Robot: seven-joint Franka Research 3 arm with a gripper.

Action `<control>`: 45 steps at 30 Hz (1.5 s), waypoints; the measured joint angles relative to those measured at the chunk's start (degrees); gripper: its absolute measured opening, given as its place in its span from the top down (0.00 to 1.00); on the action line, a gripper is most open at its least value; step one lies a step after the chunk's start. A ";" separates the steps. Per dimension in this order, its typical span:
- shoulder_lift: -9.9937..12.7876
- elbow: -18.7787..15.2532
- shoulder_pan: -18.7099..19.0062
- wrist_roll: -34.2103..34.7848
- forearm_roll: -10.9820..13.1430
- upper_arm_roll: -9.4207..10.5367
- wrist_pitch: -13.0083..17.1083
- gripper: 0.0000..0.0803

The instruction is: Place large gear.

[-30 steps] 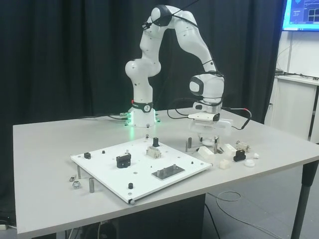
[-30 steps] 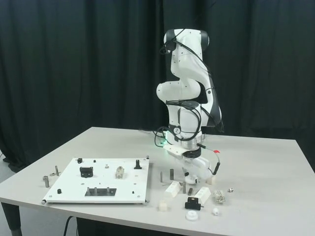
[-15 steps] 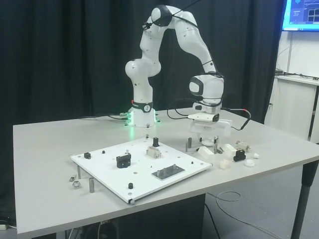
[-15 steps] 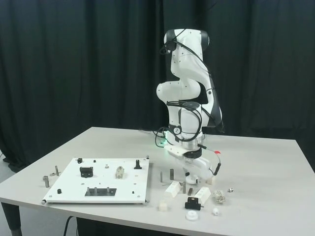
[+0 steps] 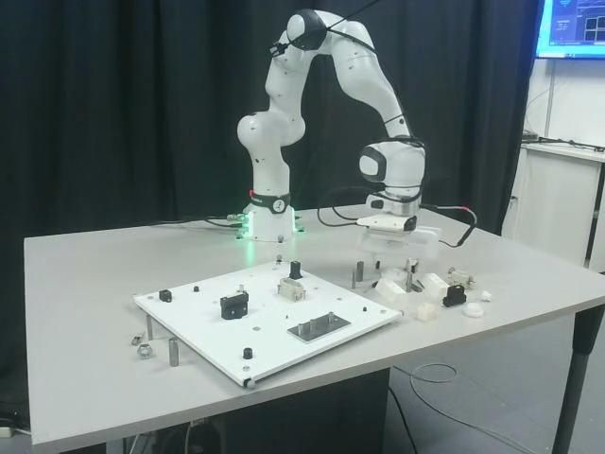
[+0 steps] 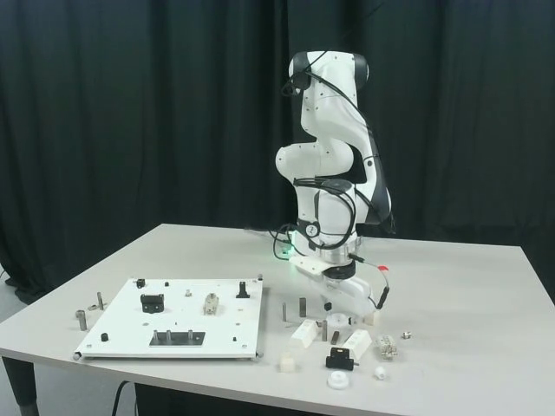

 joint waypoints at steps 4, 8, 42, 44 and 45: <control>0.00 0.36 0.00 0.60 0.00 0.00 0.61 0.01; -0.06 0.92 -0.06 0.61 0.00 -0.01 0.75 0.01; -4.07 7.16 -2.79 -21.88 -5.39 -4.98 -5.55 0.00; -4.24 7.88 -2.80 -23.37 -5.60 -5.24 -6.62 0.00; -4.31 8.24 -2.81 -23.93 -5.71 -5.35 -7.20 0.00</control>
